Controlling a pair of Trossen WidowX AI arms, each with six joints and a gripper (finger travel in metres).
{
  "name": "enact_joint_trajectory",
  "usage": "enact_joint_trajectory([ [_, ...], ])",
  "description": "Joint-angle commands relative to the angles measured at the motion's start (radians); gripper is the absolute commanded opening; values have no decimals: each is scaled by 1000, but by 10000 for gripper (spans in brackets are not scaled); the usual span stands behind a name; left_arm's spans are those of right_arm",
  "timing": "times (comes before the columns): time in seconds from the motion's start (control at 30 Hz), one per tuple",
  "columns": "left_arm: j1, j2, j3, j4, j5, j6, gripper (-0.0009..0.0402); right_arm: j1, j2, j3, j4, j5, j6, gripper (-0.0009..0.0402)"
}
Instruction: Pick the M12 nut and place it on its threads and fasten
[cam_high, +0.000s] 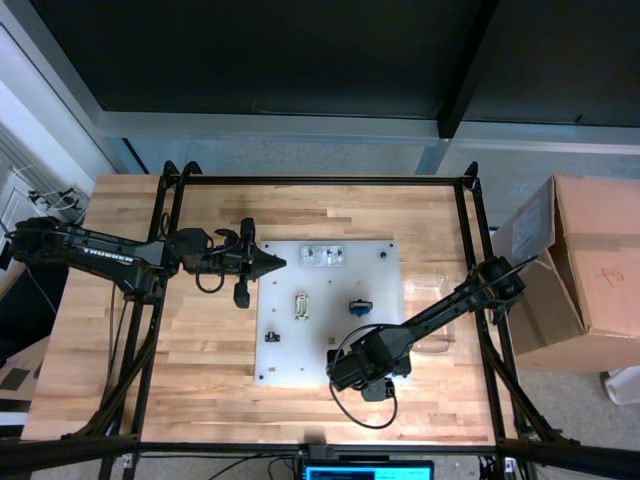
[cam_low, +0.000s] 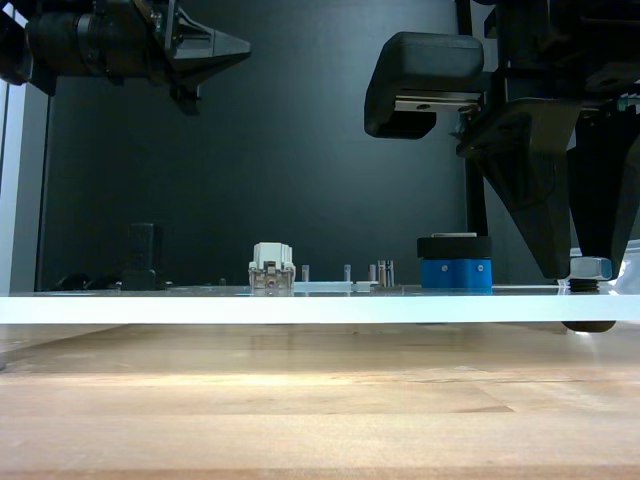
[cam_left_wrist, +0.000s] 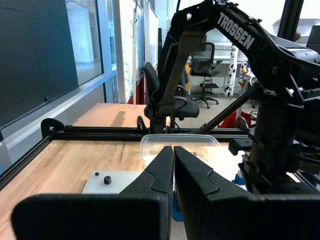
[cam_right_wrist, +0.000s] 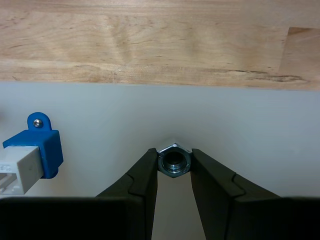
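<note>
The M12 nut (cam_right_wrist: 174, 163) sits on top of its stud (cam_low: 579, 285), whose ribs show beneath it in the low view. It is pinched between the fingertips of the right gripper (cam_right_wrist: 173, 156), near the near right edge of the white board (cam_high: 300, 350). Beside the board stands the clear tray (cam_left_wrist: 180, 138); I cannot tell what it holds. The left gripper (cam_left_wrist: 173, 150) hovers high over the board's far left edge, its fingers pressed together and holding nothing

we record a butcher-block wooden table (cam_high: 200, 340). a white task board (cam_high: 290, 355) lies flat on it, right of centre. a clear plastic tray (cam_high: 437, 285) sits on the wood just beside the board's right edge. black frame rails (cam_high: 320, 180) border the tabletop's far and side edges.
</note>
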Motion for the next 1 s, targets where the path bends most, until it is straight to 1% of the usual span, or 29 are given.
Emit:
enact_joint_trajectory([
  [0.03, 0, 0, 0, 0, 0, 0, 0, 0, 1, -4, 1, 0, 10, 20],
  [0.23, 0, 0, 0, 0, 0, 0, 0, 0, 1, -4, 1, 0, 80, 20],
  [0.33, 0, 0, 0, 0, 0, 0, 0, 0, 1, -4, 1, 1, 171, 20],
  [0.4, 0, 0, 0, 0, 0, 0, 0, -2, 1, -4, 1, 0, 268, 20],
  [0.73, 0, 0, 0, 0, 0, 0, 0, -8, 1, -4, -5, 0, 896, 20],
  [0.83, 0, 0, 0, 0, 0, 0, 0, -9, 1, -5, -8, 1, 1046, 20],
  [1.0, 0, 0, 0, 0, 0, 0, 0, -9, 1, -5, -7, 0, 1247, 20],
])
